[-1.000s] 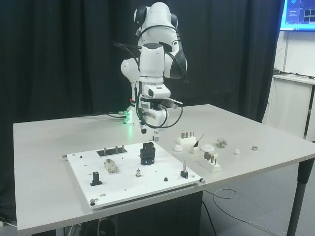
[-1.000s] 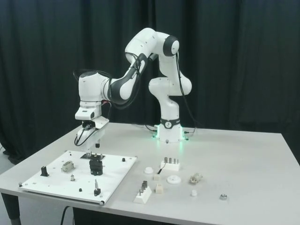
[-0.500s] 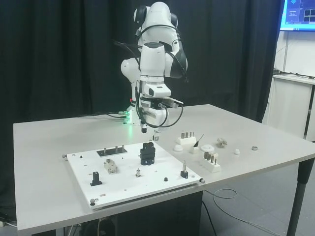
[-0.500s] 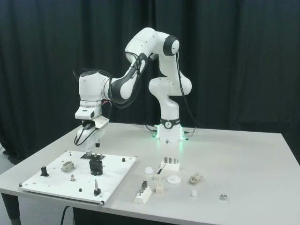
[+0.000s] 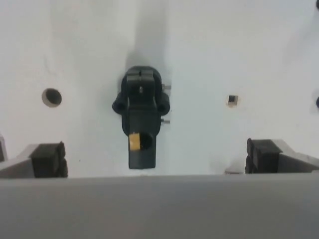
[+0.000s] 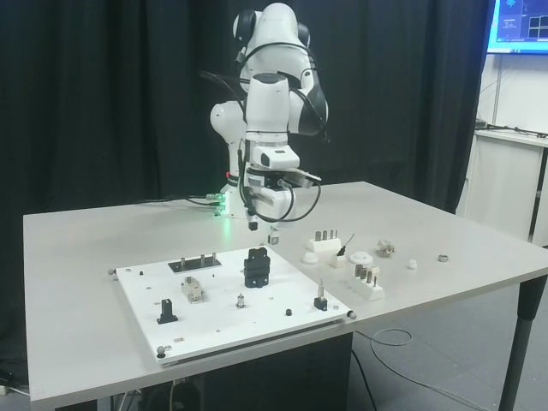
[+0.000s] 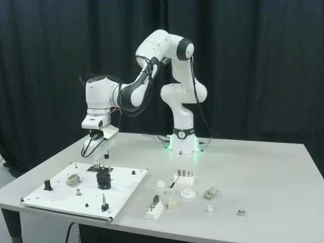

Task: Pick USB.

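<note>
The USB part (image 5: pixel 141 117) is a black plug body with a small light tag, standing on the white board (image 6: pixel 214 321). It shows in the first room view as the USB part (image 6: pixel 258 267) and in the second as the USB part (image 7: pixel 104 178). My gripper (image 5: pixel 154 158) hangs straight above it, apart from it. Its black fingertips (image 5: pixel 47 159) stand wide on either side, open and holding nothing. From the room cameras the gripper (image 6: pixel 268 235) (image 7: pixel 103 157) sits a short way above the plug.
The board also carries a black bracket (image 6: pixel 166 312), a small socket (image 6: pixel 192 290), a plate with pegs (image 6: pixel 195 262) and a black peg (image 6: pixel 320 301). On the table beside the board lie white pin blocks (image 6: pixel 326 243) (image 6: pixel 369 284), a gear (image 6: pixel 361 258) and a nut (image 6: pixel 443 256).
The wrist has shifted slightly sideways and a touch upward over the board. The USB part and the other pieces have not moved.
</note>
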